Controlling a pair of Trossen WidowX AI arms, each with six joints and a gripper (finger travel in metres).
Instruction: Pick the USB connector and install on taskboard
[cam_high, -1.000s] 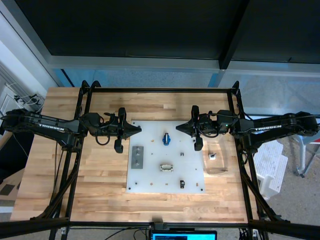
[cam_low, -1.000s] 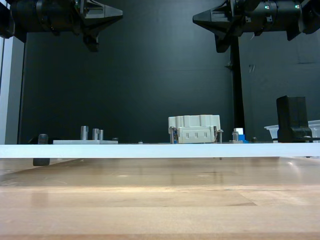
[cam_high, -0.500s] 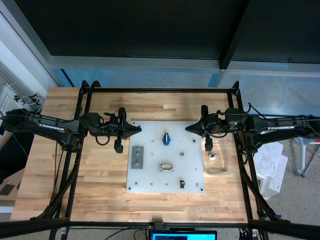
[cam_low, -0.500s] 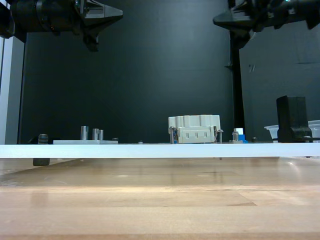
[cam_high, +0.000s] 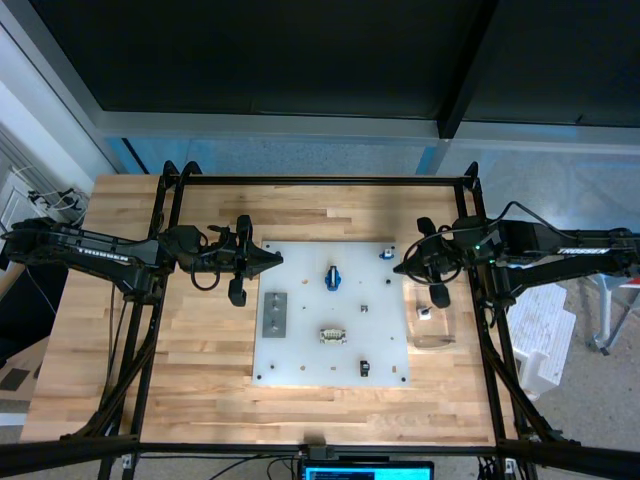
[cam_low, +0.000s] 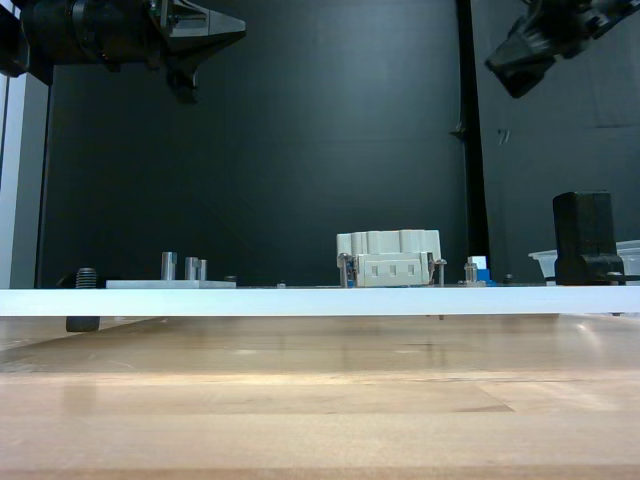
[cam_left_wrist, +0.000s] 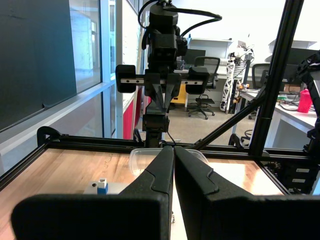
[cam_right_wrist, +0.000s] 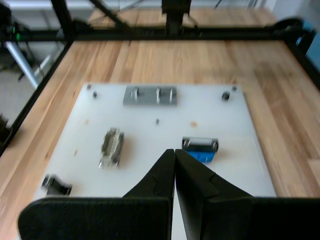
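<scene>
The taskboard is a white square plate in the middle of the table, bearing a blue part, a grey block, a beige connector and a black socket. I cannot make out the USB connector in any view. My left gripper hovers shut over the board's far left corner. My right gripper hangs shut above the board's right edge, tilted down toward the board. Both wrist views show fingertips pressed together with nothing between them.
A clear plastic tray lies just right of the board with a small white cube in it. A small blue piece sits at the board's far right corner. A black frame borders the table.
The right arm has drawn back to the right, off the board's middle to its right edge, and tipped its gripper downward. The left arm has not moved.
</scene>
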